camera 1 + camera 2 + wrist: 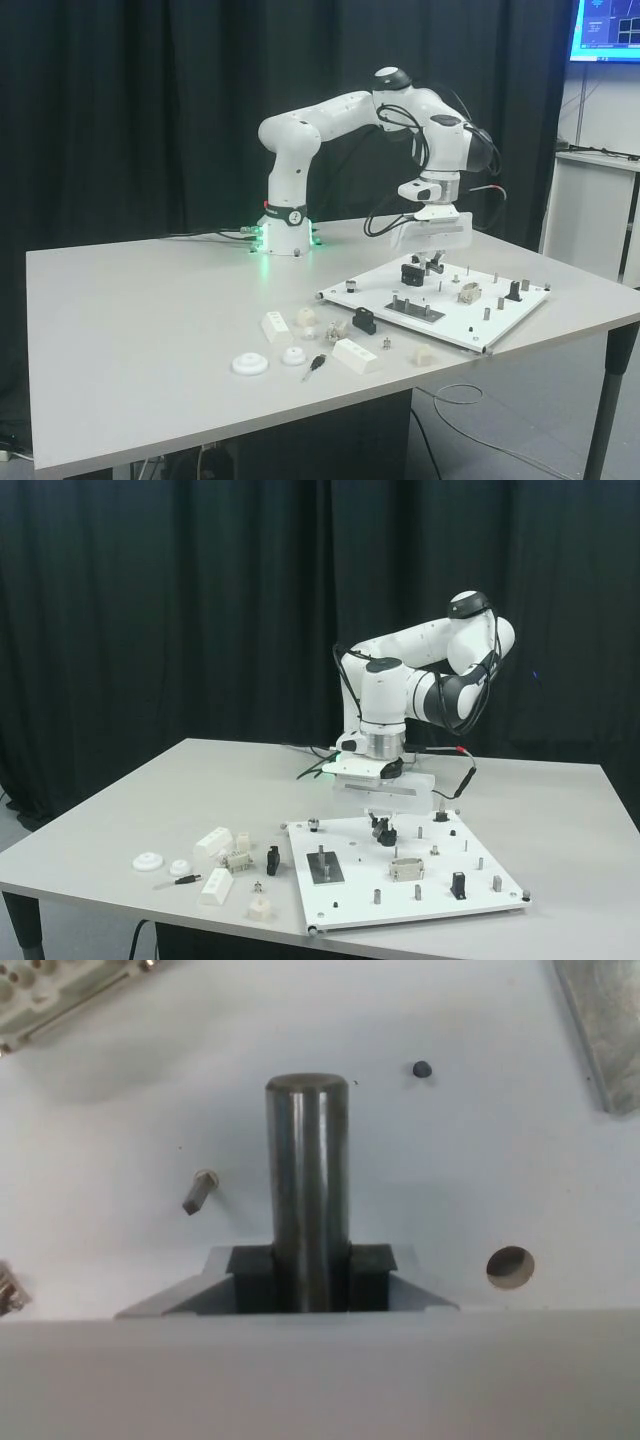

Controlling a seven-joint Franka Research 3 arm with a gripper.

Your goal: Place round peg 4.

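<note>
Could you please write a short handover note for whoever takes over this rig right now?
Gripper: shut on round peg 4, held upright between the fingers.
Position: arm holds the peg above the white assembly board, near its rear edge.
In the wrist view: an open round hole in the board lies off to one side of the peg; a small pin stands nearby.
Done: peg grasped.
Left: align, insert, release.

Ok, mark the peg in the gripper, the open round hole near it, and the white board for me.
round peg [308, 1190], wrist view, on the middle of its shaft.
round hole [510, 1266], wrist view, on the hole's opening.
white board [350, 895], second room view, on a bare patch near its front edge.
</note>
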